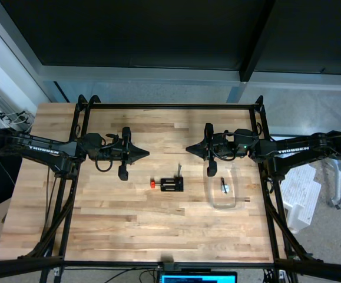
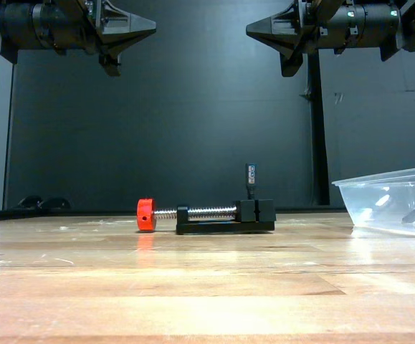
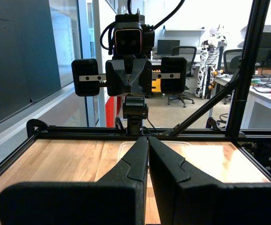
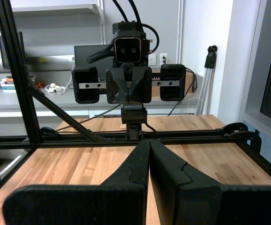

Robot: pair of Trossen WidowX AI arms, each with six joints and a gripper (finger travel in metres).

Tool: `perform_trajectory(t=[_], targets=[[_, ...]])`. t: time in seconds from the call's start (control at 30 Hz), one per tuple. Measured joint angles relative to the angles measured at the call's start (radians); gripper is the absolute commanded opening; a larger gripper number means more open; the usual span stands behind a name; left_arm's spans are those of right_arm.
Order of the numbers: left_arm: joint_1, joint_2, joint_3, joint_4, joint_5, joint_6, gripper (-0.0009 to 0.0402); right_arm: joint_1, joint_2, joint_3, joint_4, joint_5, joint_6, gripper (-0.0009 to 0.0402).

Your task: Remove the USB-C connector from taskboard and place in the container

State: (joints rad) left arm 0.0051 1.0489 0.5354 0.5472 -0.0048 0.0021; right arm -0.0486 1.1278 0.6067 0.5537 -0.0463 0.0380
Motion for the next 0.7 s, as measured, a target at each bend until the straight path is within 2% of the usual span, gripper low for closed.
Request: perform_trajectory(t=[0.7], targets=[[0.0, 0.0, 0.0, 0.0, 0.0, 0.0, 0.0, 0.01, 0.0, -0.008, 0.005, 0.012, -0.019, 0.0]])
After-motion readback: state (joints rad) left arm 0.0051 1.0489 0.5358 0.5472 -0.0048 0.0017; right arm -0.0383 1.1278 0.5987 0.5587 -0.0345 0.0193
